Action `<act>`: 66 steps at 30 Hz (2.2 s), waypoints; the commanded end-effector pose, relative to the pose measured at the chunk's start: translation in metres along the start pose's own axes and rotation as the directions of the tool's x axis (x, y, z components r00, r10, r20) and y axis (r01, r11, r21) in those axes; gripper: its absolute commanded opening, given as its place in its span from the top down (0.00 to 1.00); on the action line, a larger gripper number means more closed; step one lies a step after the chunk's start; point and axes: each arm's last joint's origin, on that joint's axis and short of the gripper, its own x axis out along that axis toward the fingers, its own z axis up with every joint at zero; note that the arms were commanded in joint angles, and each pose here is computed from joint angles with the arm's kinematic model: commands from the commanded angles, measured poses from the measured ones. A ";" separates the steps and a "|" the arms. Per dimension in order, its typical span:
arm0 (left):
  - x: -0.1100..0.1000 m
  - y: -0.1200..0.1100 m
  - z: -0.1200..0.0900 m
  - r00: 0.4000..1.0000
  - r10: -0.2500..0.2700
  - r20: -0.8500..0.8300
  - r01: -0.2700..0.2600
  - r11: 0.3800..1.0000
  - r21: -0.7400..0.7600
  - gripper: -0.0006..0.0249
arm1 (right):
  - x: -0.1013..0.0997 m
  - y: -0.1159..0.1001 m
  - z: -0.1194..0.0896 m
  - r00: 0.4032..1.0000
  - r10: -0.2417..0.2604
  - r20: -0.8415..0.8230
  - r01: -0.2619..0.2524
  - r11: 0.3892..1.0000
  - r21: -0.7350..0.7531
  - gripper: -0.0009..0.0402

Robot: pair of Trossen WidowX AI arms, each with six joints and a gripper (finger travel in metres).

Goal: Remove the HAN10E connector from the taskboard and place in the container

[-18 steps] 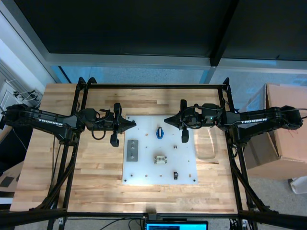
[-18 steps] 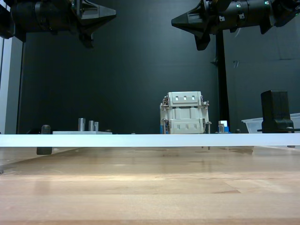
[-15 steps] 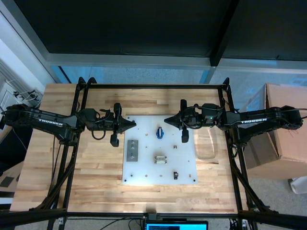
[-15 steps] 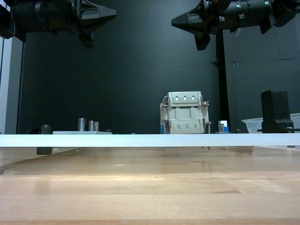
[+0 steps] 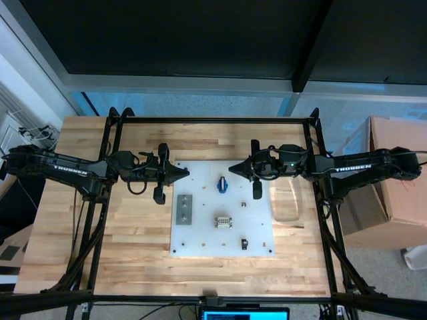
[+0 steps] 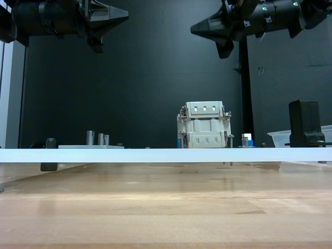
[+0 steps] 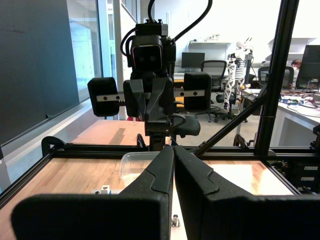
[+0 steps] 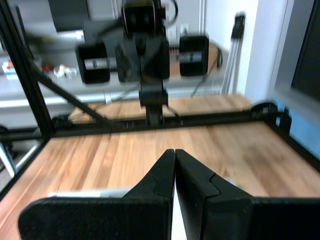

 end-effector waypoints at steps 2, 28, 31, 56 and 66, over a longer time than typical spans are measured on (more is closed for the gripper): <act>0.000 0.000 0.000 1.000 0.000 0.001 0.000 1.000 0.000 0.97 | 0.000 0.007 0.008 0.994 0.013 -0.108 -0.012 1.000 0.014 0.98; 0.000 0.000 0.000 1.000 0.000 0.001 0.000 1.000 0.000 0.97 | 0.056 0.086 0.043 0.560 -0.043 -0.828 0.010 0.999 -0.045 0.88; 0.000 0.000 0.000 1.000 0.000 0.001 0.000 1.000 0.000 0.98 | 0.068 0.092 0.042 0.500 -0.057 -0.864 0.016 0.998 -0.056 0.78; 0.000 0.000 0.000 1.000 0.000 0.001 0.000 1.000 0.000 0.97 | 0.135 0.120 -0.003 0.338 -0.088 -0.937 -0.001 0.996 -0.094 0.20; 0.000 0.000 0.000 1.000 0.000 0.001 0.000 1.000 0.000 0.97 | 0.150 0.124 -0.034 0.263 -0.087 -0.961 -0.018 0.995 -0.095 0.20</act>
